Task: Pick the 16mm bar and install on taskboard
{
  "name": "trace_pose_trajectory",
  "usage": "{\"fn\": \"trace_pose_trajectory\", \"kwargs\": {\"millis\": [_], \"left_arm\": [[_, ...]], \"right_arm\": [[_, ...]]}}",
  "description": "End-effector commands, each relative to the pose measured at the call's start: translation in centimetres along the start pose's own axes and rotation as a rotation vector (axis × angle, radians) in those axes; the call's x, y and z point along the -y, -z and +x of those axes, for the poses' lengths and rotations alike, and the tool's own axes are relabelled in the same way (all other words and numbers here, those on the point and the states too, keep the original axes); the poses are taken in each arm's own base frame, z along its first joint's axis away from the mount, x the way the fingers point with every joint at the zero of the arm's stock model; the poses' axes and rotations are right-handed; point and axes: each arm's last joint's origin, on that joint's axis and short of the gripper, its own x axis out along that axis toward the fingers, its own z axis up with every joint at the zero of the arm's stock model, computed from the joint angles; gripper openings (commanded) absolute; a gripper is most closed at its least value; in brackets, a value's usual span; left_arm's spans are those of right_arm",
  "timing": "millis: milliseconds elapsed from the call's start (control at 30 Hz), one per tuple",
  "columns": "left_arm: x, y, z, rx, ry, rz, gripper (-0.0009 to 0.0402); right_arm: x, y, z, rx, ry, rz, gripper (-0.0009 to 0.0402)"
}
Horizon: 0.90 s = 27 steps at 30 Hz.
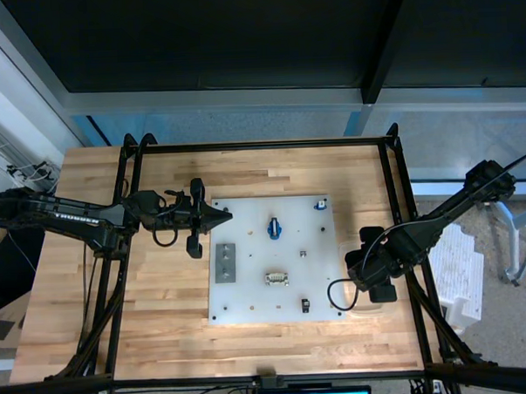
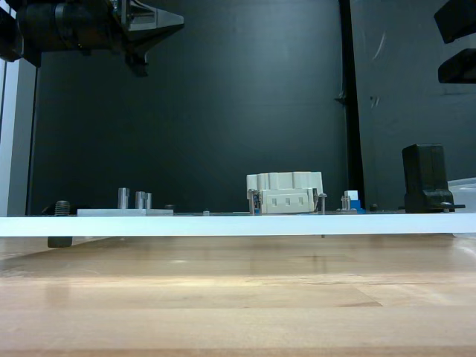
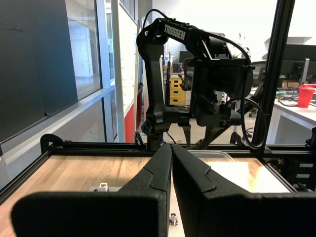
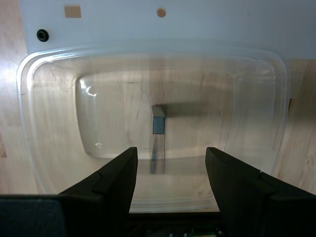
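Above the table (image 1: 146, 324), the high view gave you the left gripper (image 1: 222, 214) reaching inward over the left edge of the taskboard (image 1: 250, 302), its tip just past the far end of the grey block (image 1: 225, 262). The right gripper (image 1: 371, 275) hung just off the board's right edge, pointing down. A blue knob (image 1: 275, 228) and a beige connector (image 1: 277, 278) sat on the board, well apart from both grippers.

At table height, the low view showed you the board's white edge lifted a little off the wood. The left gripper was high over its left end and touched nothing. The beige connector stood near the middle and a black connector (image 2: 426, 178) toward the right.

Along the left wrist view, you had the jaws clenched — tip pressed against tip, with nothing between them. The right arm (image 3: 212, 84) faced you from across the table.

Along the right wrist view, you had the jaws released and spread wide above a clear tray (image 4: 29, 69). The 16mm bar (image 4: 158, 120) sat on the tray's floor near its middle — seemingly on end, in line with the gap between the fingers (image 4: 116, 173) but apart from them, ungrasped. A corner of the taskboard lay just beyond the tray's far rim.
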Motion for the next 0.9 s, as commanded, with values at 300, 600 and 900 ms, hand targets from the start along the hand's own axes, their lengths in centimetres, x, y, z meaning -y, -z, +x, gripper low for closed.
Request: {"fn": "trace_pose_trajectory", "kwargs": {"millis": [300,600,900], "left_arm": [[0.0,0.0,0.0,0.000,0.000,0.000,0.0000],[0.0,0.0,0.0,0.000,0.000,0.000,0.0000],[0.0,0.0,0.0,0.000,0.000,0.000,0.0000]], "right_arm": [[-0.2,0.3,2.2,-0.005,0.004,0.008,0.0190],[-0.4,0.4,3.8,0.006,-0.006,0.011,0.0190],[-0.7,0.4,5.7,0.009,-0.019,0.007,0.0190]]}}
